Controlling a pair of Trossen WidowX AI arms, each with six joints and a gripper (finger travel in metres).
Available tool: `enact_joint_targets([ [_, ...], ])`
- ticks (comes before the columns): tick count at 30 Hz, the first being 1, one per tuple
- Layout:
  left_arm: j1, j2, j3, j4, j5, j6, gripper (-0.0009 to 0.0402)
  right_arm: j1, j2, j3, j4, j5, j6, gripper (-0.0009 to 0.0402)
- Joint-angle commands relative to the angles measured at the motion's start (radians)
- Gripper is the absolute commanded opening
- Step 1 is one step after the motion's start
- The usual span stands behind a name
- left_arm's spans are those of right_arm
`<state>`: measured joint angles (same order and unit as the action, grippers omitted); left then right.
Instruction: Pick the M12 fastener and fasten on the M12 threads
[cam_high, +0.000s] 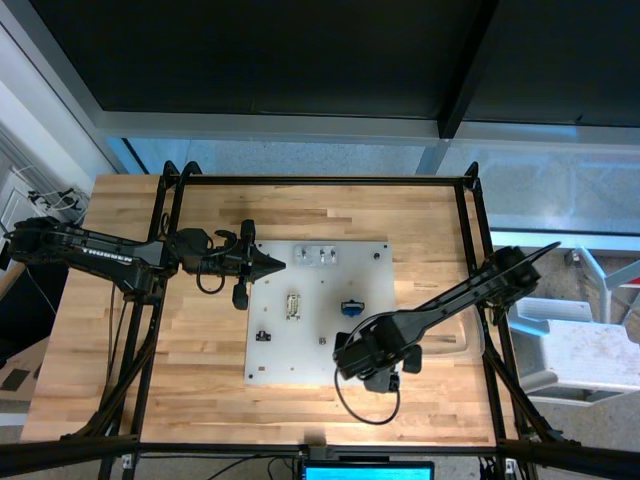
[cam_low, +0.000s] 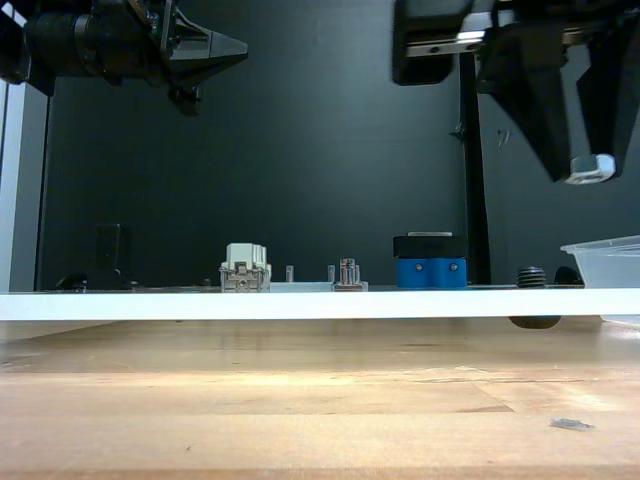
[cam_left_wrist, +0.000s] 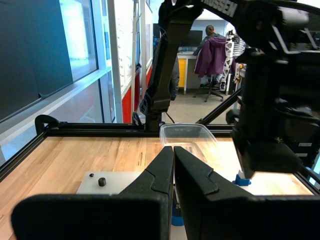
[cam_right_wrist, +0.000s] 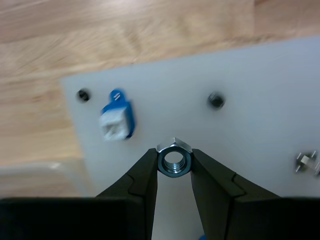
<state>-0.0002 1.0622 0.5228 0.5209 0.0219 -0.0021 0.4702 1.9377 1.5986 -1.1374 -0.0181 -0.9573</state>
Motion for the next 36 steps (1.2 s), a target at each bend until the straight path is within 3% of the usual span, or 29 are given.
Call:
enact_joint_targets([
  [1, 0.000, 0.000, 0.000, 0.000, 0.000, 0.000, 0.0000, -0.004, 0.056, 0.054, -0.002, 0.000, -0.003, 0.0009],
  [12, 0.000, 0.000, 0.000, 0.000, 0.000, 0.000, 0.0000, -0.008, 0.166, 0.130, 0.012, -0.004, -0.029, 0.0009],
  [36, 0.000, 0.000, 0.000, 0.000, 0.000, 0.000, 0.0000, -0.016, 0.204, 0.126, 0.050, -0.009, -0.029, 0.0009],
])
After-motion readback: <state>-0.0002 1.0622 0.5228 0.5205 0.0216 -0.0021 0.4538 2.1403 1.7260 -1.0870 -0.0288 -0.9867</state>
